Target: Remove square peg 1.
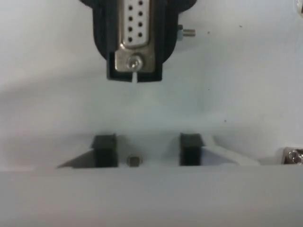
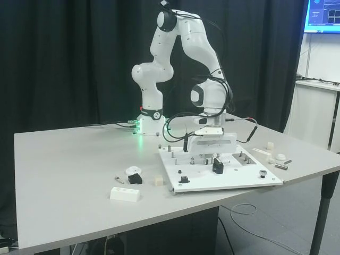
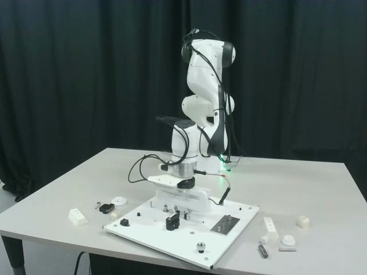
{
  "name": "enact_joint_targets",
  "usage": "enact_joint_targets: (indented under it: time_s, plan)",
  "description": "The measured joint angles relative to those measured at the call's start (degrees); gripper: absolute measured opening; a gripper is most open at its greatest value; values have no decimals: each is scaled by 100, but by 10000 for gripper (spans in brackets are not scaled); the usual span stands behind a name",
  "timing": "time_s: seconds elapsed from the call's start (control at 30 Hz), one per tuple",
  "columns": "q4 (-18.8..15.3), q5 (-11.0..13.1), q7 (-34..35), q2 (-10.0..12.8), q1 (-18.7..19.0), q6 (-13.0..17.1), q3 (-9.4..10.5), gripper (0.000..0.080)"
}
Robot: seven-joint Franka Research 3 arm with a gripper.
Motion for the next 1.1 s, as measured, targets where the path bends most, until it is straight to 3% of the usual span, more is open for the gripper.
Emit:
enact_joint_targets:
  time_s: [0.1,0.13,0.4,0.43,1.1]
  plan:
    - [7,0,0,5,0,0,2,382]
    - [13,3,0,7,1,0,15,222]
    - [33,6,0,17,1,0,58,222]
    - [33,7,0,17,1,0,58,38]
    - [66,4,-51,-8,-4,-90,54,38]
